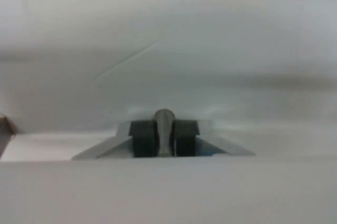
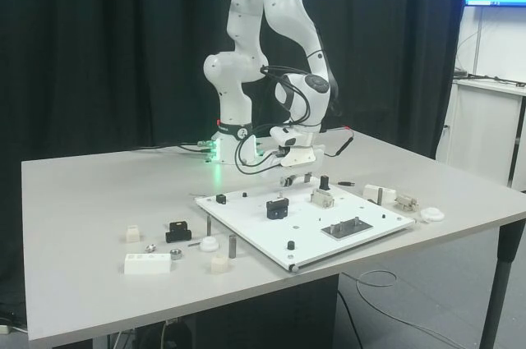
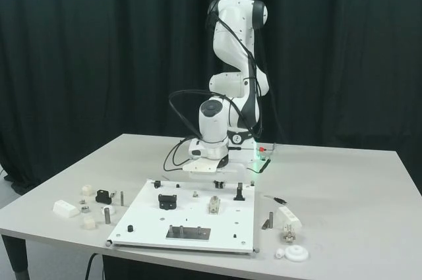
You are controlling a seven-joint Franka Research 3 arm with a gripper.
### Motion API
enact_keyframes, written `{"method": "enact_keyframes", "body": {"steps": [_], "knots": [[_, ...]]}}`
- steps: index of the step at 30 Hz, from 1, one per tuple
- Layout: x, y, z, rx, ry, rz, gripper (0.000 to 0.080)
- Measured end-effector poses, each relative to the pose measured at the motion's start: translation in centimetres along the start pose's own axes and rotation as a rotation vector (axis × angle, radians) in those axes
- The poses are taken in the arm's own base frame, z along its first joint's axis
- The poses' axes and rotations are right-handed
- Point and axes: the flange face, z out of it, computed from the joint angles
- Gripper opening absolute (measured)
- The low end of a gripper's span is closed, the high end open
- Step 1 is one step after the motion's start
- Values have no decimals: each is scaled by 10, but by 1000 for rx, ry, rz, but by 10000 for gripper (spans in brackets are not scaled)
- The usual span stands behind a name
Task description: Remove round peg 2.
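Note:
In the wrist view a grey round peg [image 1: 164,126] stands between two black pads [image 1: 142,138], and my gripper [image 1: 164,142] is shut on it. White board surface [image 1: 168,50] fills the picture behind the peg. From the room views the gripper [image 2: 290,178] [image 3: 215,176] hangs low over the back edge of the white board [image 2: 246,219] [image 3: 148,224]. The peg itself is too small to make out there. Whether its tip touches the board is hidden.
On the board are a black block [image 2: 277,208] [image 3: 167,201], a black post [image 2: 324,181] [image 3: 239,191] and a grey plate with two pins [image 2: 352,227] [image 3: 188,232]. Loose parts lie beside the board: a white block [image 2: 148,263], an upright peg [image 2: 233,245], a white disc [image 2: 433,214] [image 3: 297,252].

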Motion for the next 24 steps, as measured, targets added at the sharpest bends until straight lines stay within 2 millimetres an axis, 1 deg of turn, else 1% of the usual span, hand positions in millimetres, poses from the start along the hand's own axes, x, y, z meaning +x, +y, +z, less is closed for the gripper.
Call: {"method": "enact_keyframes", "body": {"steps": [2, 3, 17, 20, 24], "knots": [[0, 0, 0, 0, 0, 0, 178], [0, 0, 0, 0, 0, 0, 74], [0, 0, -1, -1, -3, 0, 74], [0, 1, -6, -3, -10, 1, 74], [-1, 4, -18, -9, -21, -3, 74]]}}
